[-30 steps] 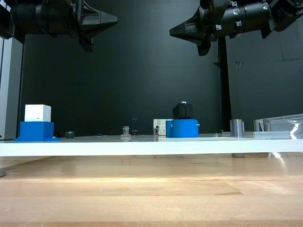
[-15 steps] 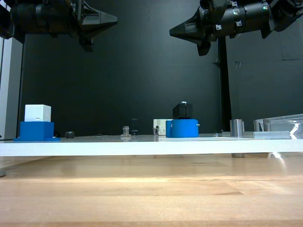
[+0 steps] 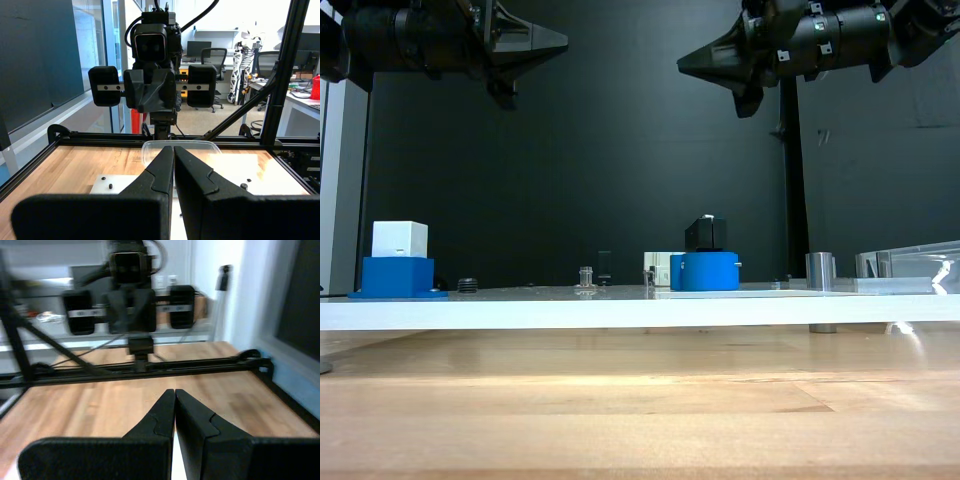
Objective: Remove the 16mm cylinder and place in the container
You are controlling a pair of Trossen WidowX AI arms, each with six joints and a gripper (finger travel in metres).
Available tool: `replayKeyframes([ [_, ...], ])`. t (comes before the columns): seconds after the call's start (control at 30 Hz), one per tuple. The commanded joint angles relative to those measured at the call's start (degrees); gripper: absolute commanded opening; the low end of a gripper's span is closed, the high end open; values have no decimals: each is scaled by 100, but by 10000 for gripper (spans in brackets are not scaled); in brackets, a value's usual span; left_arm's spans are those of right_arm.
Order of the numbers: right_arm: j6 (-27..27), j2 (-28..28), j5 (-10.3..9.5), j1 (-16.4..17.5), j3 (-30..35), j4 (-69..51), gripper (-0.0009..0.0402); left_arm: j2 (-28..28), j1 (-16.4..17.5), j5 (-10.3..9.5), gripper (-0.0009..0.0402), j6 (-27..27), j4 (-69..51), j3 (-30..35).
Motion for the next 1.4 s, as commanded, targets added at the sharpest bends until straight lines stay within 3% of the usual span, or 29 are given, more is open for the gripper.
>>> replayKeyframes([
  [0.03,238,-24,-208,66,31,-168,0,0,0,2,0,0,0,0],
  [0.1,214,-26,-144,212,192,-767,0,0,2,2,0,0,0,0],
  [0.27,192,92,267,667,793,-2601,0,0,2,2,0,0,0,0],
  [0.37,378,192,393,933,1154,-3493,0,0,2,2,0,0,-2,0],
  [0.57,737,457,896,1478,1910,-5031,0,0,0,2,0,0,-2,0],
  [0.87,1283,1436,892,1878,3150,-7208,20,0,0,2,0,0,0,0],
  [1.1,1687,2186,887,1987,3912,-8443,98,0,2,2,0,0,0,0],
  [1.4,1775,2809,870,2048,4325,-8762,198,0,2,2,0,0,0,0],
])
